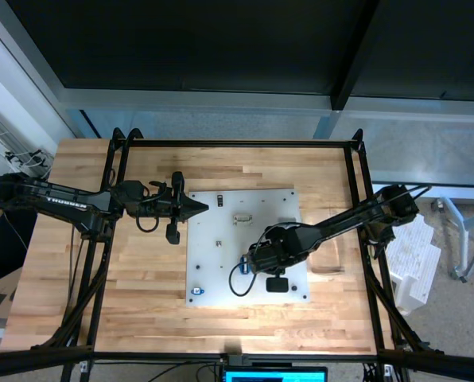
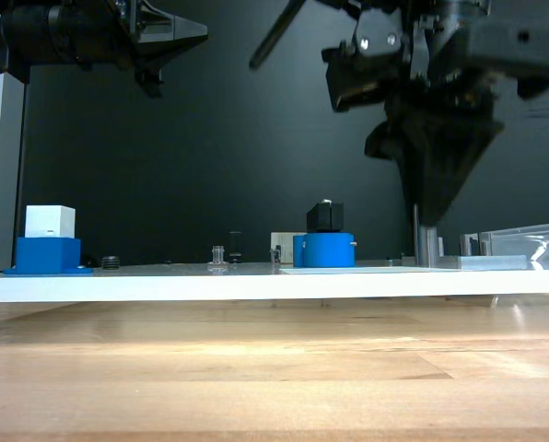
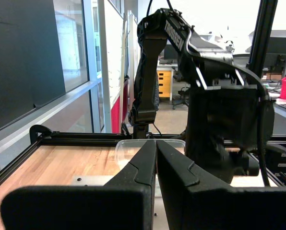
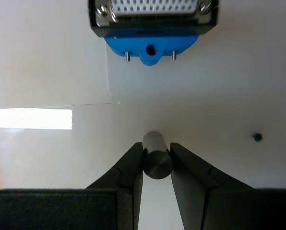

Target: Remove the 16mm cylinder and place in the container

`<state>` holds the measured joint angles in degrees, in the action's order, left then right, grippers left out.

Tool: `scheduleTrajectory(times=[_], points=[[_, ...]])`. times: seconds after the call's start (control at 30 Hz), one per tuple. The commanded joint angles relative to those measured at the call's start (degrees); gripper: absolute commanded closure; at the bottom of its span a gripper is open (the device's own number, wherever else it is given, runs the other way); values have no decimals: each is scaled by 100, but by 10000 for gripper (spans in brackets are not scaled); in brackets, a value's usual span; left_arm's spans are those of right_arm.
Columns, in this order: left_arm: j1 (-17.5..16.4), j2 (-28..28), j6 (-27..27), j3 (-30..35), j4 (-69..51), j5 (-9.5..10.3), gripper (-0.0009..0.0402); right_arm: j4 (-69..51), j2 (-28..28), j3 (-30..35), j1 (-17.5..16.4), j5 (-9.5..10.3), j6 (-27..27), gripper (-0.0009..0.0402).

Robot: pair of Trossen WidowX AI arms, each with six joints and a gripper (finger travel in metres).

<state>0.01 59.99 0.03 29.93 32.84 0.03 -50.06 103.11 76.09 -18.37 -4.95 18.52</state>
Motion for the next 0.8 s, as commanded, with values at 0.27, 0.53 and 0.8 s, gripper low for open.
scheduleTrajectory(times=[0.27, 0.53, 0.8], points=[[-2, 2, 0, 2, 0, -2, 393, -586, -713, 111, -2, 0, 17, 393], [-2, 2, 0, 2, 0, -2, 393, -820, -1060, -35, -39, -4, 63, 393], [0, 2, 2, 2, 0, -2, 393, -981, -1884, -811, -114, -9, 538, 393]])
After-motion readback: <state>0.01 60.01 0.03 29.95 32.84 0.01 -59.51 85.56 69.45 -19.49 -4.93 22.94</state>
